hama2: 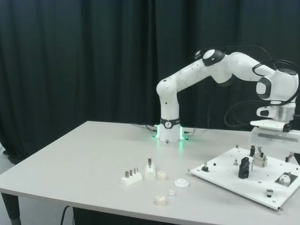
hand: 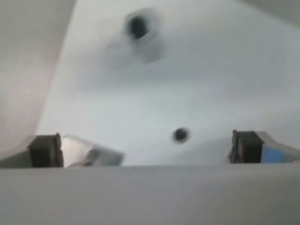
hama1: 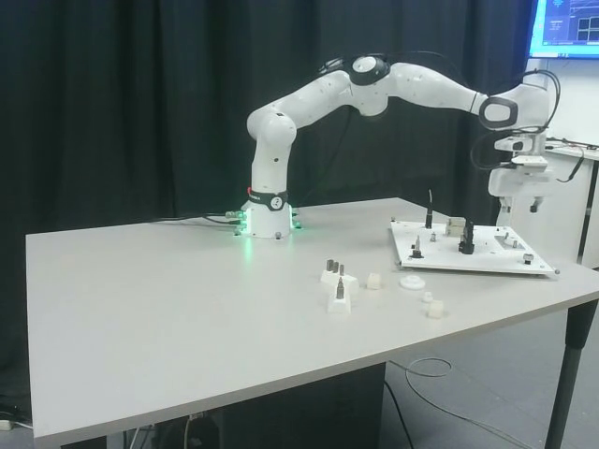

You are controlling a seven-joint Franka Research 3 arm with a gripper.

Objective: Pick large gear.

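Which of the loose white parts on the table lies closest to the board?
The flat round large gear. It lies just off the white board, between it and the smaller, blockier pieces.

In both room views we stand back from the grey table (hama1: 187,299), facing the white arm (hama2: 197,72) against the black curtain, each from another corner. Our wrist view looks down, close over the white board (hand: 187,84).

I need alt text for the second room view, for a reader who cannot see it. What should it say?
A white robot arm reaches from its base on a grey table to hold its gripper above a white board with small parts. The large gear lies untouched on the table beside the board, among other small white pieces.
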